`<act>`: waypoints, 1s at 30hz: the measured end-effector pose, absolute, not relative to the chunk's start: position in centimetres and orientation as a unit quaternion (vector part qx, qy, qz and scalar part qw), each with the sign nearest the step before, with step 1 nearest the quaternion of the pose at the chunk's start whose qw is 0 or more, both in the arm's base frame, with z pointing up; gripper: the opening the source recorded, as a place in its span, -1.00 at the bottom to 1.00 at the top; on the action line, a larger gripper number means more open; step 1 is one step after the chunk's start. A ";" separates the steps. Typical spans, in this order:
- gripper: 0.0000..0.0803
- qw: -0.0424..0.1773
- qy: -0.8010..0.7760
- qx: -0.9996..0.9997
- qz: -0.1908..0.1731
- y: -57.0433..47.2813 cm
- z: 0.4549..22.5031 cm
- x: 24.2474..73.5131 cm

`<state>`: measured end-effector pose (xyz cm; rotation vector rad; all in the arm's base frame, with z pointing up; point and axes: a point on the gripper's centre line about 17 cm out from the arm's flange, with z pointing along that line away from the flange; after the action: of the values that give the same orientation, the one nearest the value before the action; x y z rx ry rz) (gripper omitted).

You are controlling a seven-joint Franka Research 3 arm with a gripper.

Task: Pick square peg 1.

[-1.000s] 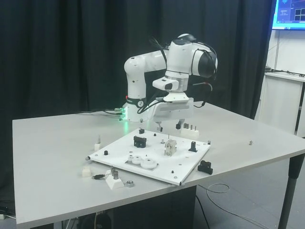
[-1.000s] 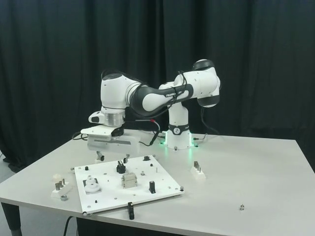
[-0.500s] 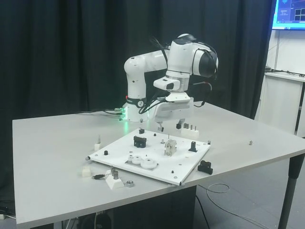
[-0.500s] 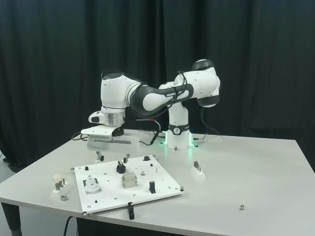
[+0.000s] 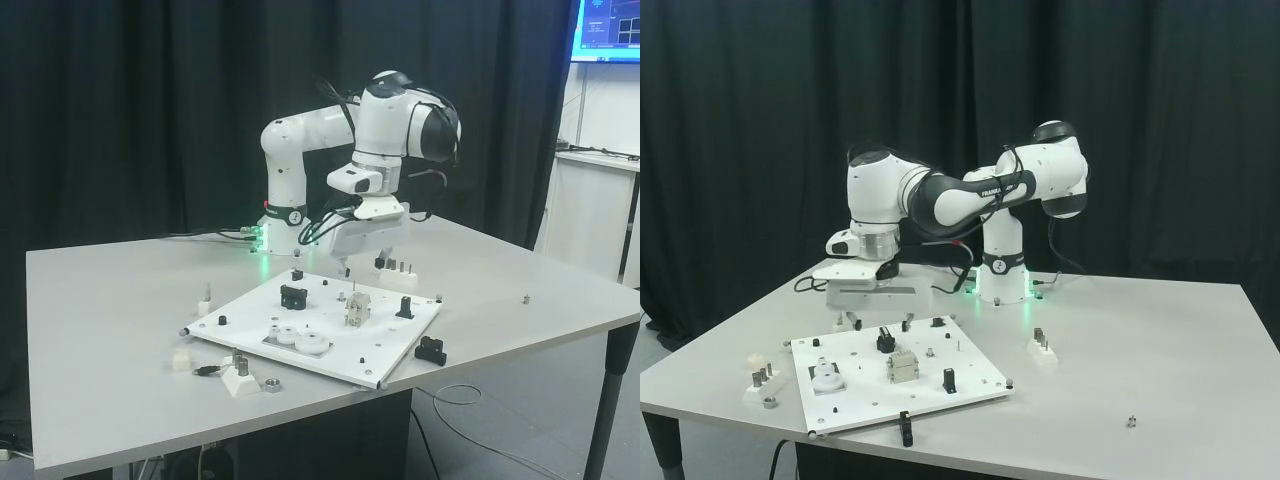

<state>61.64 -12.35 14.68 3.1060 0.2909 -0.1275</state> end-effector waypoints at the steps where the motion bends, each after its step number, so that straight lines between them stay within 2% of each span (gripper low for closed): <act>1: 0.99 0.006 0.094 0.995 -0.044 -12.0 14.6 61.5; 9: 0.99 -0.023 0.104 0.992 -0.068 -8.7 14.5 59.8; 14: 0.99 -0.034 0.112 0.990 -0.081 -6.4 14.4 58.6; 23: 0.99 -0.039 0.129 0.987 -0.090 -2.1 13.6 56.4; 30: 0.99 -0.033 0.144 0.985 -0.092 0.7 12.8 54.6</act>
<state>54.60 0.74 12.79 3.1613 0.4618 -0.2944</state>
